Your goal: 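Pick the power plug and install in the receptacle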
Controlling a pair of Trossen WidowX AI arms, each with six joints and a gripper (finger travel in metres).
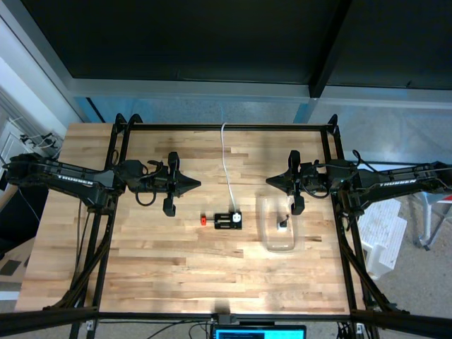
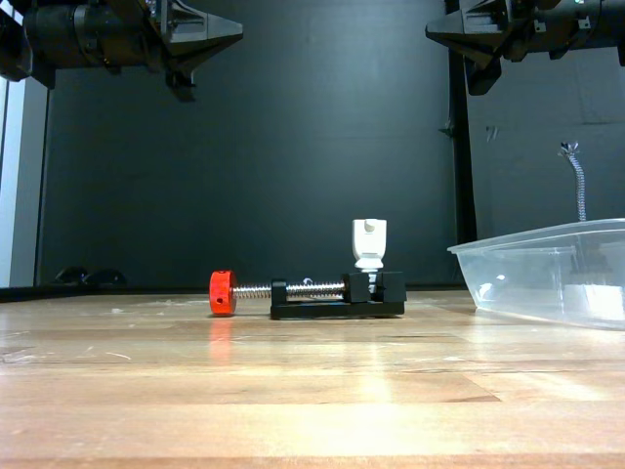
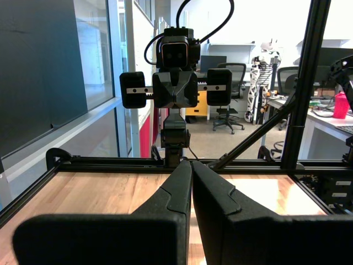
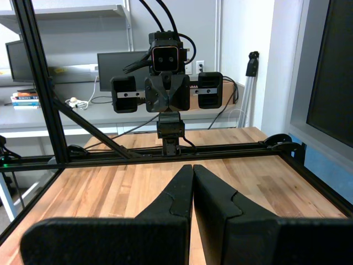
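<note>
High view: we see the power plug (image 1: 282,219) lying in the clear tray (image 1: 275,244), right of the receptacle (image 1: 237,216), which is held in the vise (image 1: 224,221).
Low view: we find the left gripper (image 2: 234,37) and right gripper (image 2: 435,34) hanging high, well apart.
Left wrist view: we see its fingers pressed together, holding nothing.
Right wrist view: we see fingers together here too, holding nothing.

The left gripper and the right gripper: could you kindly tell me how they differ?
The left gripper points rightward, the right gripper leftward. The left gripper hangs left of the long white cable; the right gripper hangs right of it, near the clear plastic tray. Both are raised, fingers shut.
</note>
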